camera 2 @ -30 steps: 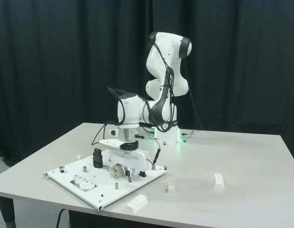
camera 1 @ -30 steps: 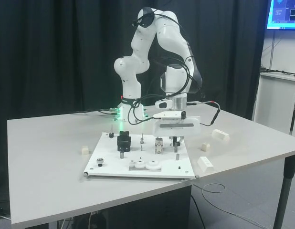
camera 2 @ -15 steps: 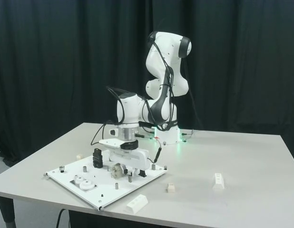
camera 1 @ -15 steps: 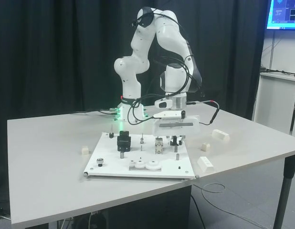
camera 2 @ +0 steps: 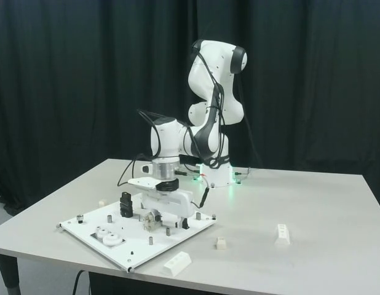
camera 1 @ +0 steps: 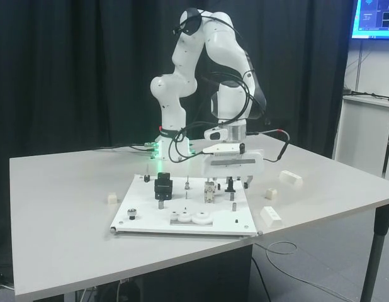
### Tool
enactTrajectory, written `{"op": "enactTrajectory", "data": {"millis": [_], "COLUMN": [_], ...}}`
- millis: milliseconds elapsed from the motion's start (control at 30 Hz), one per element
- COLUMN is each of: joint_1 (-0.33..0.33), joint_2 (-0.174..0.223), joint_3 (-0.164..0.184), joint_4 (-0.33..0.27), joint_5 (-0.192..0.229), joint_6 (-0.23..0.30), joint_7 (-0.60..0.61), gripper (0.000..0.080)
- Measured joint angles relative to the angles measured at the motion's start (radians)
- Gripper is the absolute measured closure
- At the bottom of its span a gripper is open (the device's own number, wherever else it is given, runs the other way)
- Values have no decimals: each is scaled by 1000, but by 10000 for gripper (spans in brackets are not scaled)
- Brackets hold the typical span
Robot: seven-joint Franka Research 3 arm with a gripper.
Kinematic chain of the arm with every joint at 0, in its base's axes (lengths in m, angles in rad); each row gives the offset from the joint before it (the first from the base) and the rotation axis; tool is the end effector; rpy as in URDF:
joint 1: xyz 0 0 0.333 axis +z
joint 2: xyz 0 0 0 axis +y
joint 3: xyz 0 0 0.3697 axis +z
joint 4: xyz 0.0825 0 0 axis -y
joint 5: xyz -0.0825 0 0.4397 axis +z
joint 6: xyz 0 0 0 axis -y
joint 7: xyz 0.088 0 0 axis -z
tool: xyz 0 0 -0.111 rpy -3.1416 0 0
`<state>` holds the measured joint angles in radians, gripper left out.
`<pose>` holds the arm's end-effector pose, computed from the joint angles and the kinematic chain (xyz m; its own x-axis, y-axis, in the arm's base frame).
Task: Insert square peg 3.
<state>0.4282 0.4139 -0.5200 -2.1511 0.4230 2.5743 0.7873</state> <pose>0.6244 -0.0597 0.2380 0.3764 -0.9262 0.0215 -0.9212 -0.3766 -0.0975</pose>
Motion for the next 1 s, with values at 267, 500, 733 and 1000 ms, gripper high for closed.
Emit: {"op": "enactTrajectory", "data": {"millis": [267, 500, 733, 1000], "joint_1": [0, 0, -1, -1], "joint_2": [-12, -19, -21, -21], "joint_3": [0, -1, -8, -25], "joint_4": [3, 11, 22, 43], "joint_5": [0, 0, -4, -21], "joint_6": [-13, -26, -41, -74], "joint_7": [0, 0, 0, -22], "gripper": [10, 3, 3, 3]}}
